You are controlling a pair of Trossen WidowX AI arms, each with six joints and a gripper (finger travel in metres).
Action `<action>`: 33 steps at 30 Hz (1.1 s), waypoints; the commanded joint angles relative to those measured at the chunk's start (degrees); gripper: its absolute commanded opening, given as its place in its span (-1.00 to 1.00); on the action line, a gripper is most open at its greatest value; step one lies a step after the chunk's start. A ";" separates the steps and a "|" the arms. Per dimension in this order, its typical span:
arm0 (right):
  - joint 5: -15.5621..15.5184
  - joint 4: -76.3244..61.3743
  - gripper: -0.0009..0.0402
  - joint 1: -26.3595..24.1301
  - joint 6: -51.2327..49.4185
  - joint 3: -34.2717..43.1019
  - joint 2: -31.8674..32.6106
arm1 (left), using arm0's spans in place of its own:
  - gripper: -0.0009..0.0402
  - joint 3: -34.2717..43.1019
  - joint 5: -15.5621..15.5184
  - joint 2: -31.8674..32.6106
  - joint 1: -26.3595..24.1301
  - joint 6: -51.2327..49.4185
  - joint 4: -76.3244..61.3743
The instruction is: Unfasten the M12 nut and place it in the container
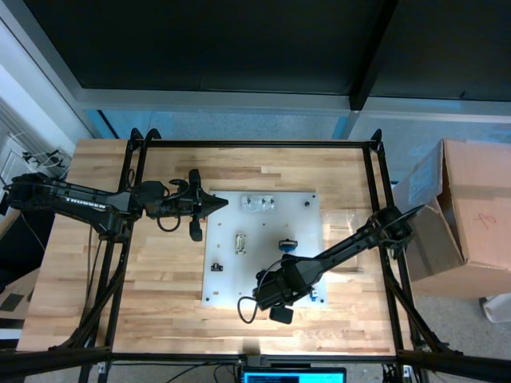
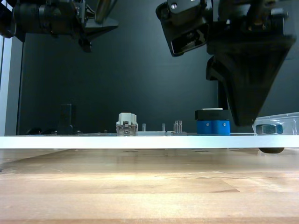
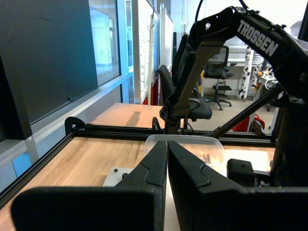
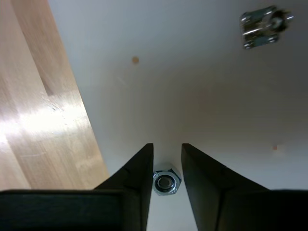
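Barely begun, we note: right gripper (image 4: 167, 147) seemingly clenched on nut (image 4: 174, 182), seated on its stud (image 4: 166, 182). Left gripper (image 1: 222, 204) clenched, aloft at board's (image 1: 255, 227) left edge. Unscrewing and container (image 3: 192, 144) drop remain.

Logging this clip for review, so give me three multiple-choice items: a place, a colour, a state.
1. Where is the M12 nut? A in the clear container; B on its stud on the white board; C on the wooden table.
2. What colour is the block mid-board? A red; B blue; C green.
3. How is the left gripper, raised over the board's far left edge? A shut, empty; B open; C shut on the nut.
Key: B, the right gripper is down at it on the board; B, low view; A, its fingers are pressed together.
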 commanded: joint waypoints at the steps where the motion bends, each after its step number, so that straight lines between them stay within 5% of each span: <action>1: -0.11 0.57 -0.76 0.02 -2.19 0.04 0.26 | -0.96 0.00 0.02 0.02 0.00 0.02 0.00; 6: -0.37 0.63 -0.97 0.07 -7.61 0.04 0.33 | -0.96 0.00 0.02 0.02 0.02 0.02 0.00; 33: -0.31 0.87 -0.96 0.66 -39.69 0.04 0.33 | -0.96 -0.02 0.02 0.02 0.00 0.02 0.00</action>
